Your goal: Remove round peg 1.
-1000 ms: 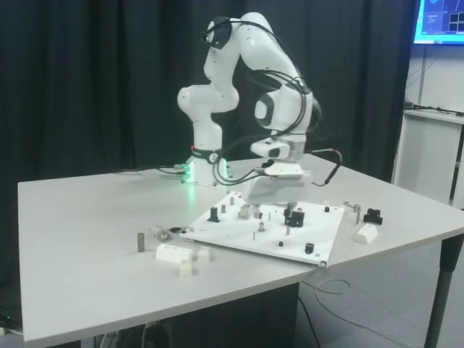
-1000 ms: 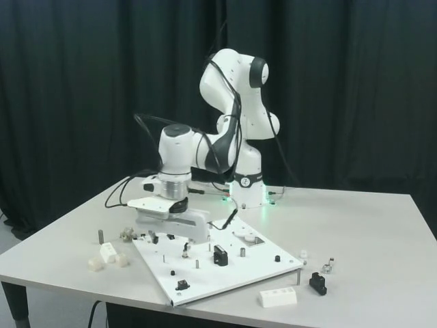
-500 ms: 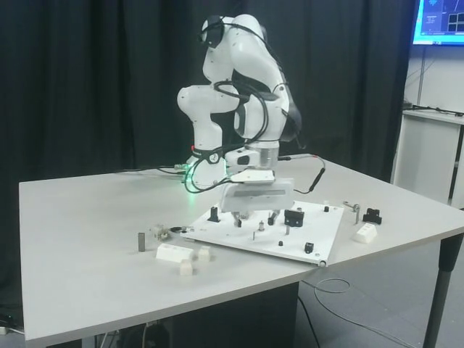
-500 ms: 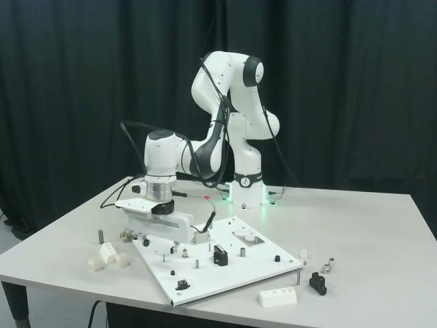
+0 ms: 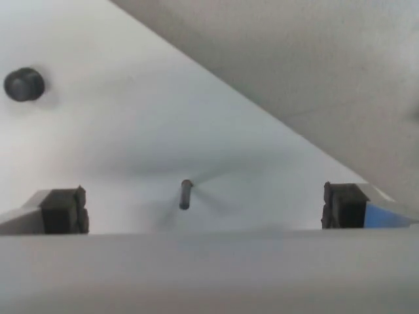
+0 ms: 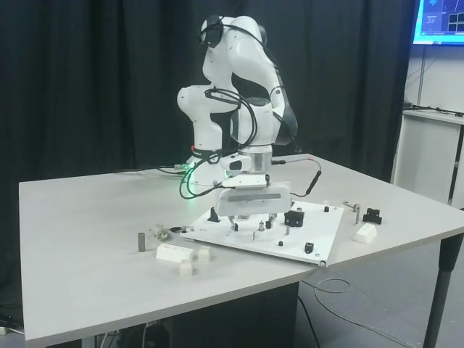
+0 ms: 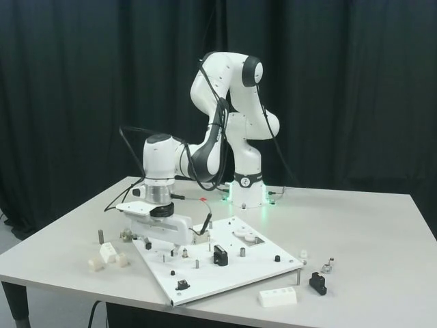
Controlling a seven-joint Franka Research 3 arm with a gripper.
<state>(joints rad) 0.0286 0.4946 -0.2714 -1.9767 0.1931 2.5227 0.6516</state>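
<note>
Two room views from opposite front corners of the grey table [image 6: 87, 217], at middle distance, facing the white arm [image 7: 225, 137]. Both sharing the white board [image 7: 232, 270]. Wrist view close above that board, looking down.

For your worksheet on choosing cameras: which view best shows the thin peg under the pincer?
The wrist view: the thin peg stands unobstructed between the open fingertips. In both room views it is a tiny upright on the white board, below the pincer.

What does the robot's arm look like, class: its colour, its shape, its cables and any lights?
The arm is white, with rounded segments and black joint caps. Loose black cables loop alongside it. A green light glows at its base. The end effector has black fingertip pads.
</note>
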